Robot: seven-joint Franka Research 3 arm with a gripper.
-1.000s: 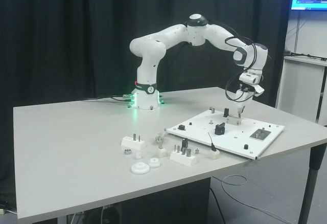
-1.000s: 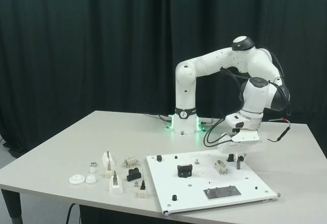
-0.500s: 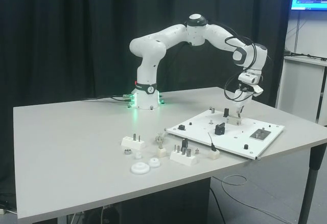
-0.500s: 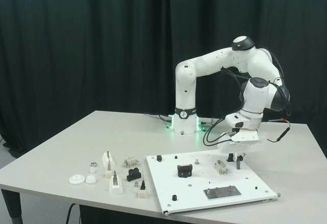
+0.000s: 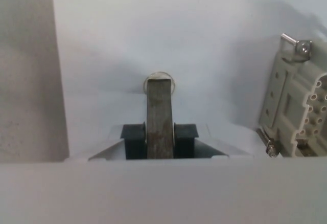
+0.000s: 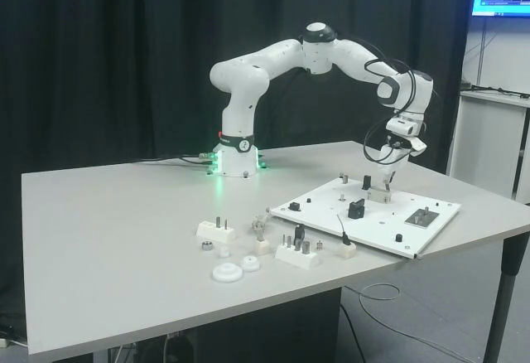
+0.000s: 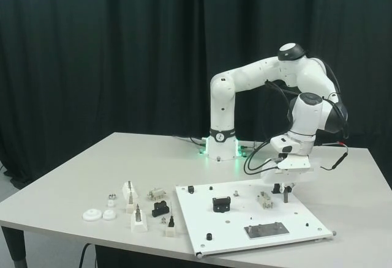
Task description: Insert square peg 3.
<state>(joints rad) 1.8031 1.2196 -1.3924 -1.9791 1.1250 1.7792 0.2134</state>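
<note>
Black fingers point(image 5: 160, 141) pinch the dull square-sided peg point(image 5: 159, 116) above the smooth white board point(image 5: 204, 40).

Both room cameras stand well back from the grey table point(image 6: 108, 214), each taking in the whole arm point(image 7: 257, 75) and the white board point(image 6: 364, 214) from different sides. The wrist camera looks straight down, close above the white board point(image 5: 204, 45), past the gripper point(image 5: 160, 141).

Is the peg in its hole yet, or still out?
Still out. The claw grips the peg above the white board; its tip hangs over the hole, not inside.
</note>
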